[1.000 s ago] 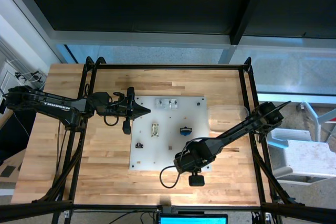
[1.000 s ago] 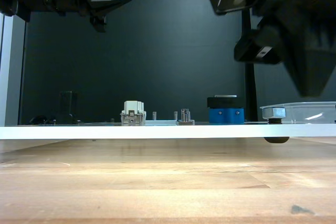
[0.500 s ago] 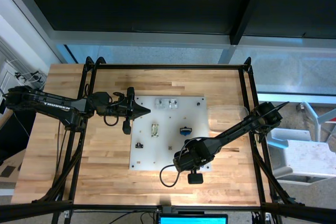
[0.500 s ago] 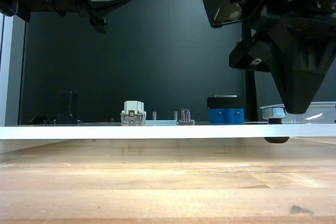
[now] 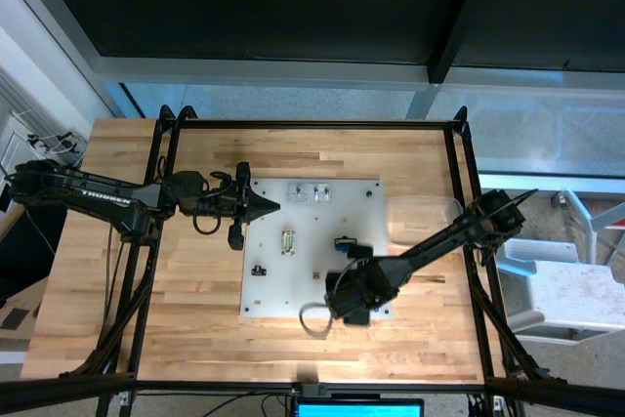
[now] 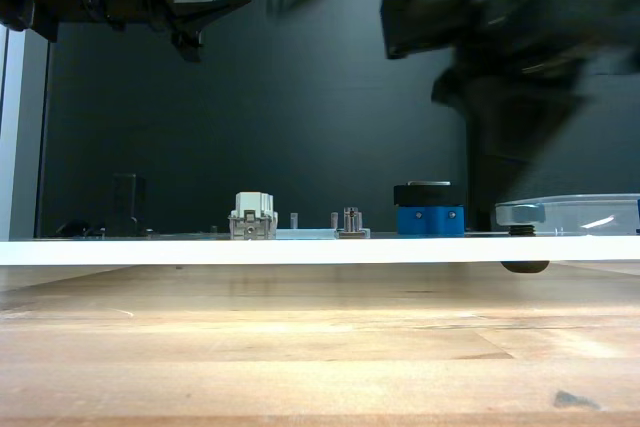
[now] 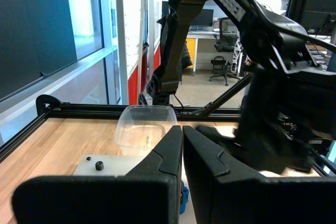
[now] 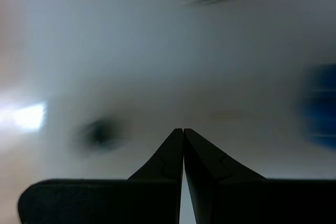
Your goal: Unfasten the M12 fastener and place in the container
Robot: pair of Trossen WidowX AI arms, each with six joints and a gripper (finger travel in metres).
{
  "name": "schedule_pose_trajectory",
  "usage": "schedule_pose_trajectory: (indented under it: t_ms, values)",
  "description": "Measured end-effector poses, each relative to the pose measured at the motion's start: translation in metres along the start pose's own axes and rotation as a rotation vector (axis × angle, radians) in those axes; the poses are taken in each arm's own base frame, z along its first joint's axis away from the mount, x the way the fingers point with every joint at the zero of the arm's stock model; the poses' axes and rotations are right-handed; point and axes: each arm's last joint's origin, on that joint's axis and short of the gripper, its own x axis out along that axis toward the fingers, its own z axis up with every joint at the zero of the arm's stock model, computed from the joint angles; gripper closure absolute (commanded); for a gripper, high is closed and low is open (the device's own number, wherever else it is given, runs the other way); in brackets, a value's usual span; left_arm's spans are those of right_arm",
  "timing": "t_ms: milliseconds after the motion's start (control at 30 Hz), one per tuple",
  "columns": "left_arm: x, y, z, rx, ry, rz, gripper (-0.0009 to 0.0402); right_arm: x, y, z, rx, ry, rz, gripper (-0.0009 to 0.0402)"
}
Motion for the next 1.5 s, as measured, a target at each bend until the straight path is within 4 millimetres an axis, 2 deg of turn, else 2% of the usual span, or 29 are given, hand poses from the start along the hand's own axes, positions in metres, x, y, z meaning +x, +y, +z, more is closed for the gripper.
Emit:
schedule_pose_trajectory:
  t_ms: [333, 533, 633, 833, 933, 1200, 1333, 1500]
  values:
    - [0.000, 0.000, 0.000, 0.000, 0.000, 0.000, 0.0393, -0.010, -0.001, 0.000, 0.036, 0.026, 0.075, 0.0393]
    - [0.000, 0.000, 0.000, 0.000, -0.001, 0.000, 0.0393, -0.021, 0.002, 0.000, 0.235, 0.093, 0.200, 0.0393]
    - [0.000, 0.000, 0.000, 0.000, 0.000, 0.000, 0.0393, -0.029, 0.001, 0.005, 0.327, 0.114, 0.201, 0.0384]
    - [0.000, 0.000, 0.000, 0.000, -0.001, 0.000, 0.0393, -0.042, 0.006, 0.016, 0.543, 0.171, 0.156, 0.0311]
    - [0.000, 0.000, 0.000, 0.000, 0.000, 0.000, 0.0393, -0.043, 0.008, 0.024, 0.581, 0.184, 0.133, 0.0267]
    - [0.000, 0.000, 0.000, 0.000, -0.002, 0.000, 0.0393, -0.028, 0.020, 0.031, 0.614, 0.221, 0.122, 0.0176]
    - [0.000, 0.000, 0.000, 0.000, -0.002, 0.000, 0.0393, -0.020, 0.023, 0.030, 0.646, 0.239, 0.107, 0.0151]
    - [0.000, 0.000, 0.000, 0.000, -0.002, 0.000, 0.0393, -0.012, 0.024, 0.027, 0.658, 0.249, 0.105, 0.0146]
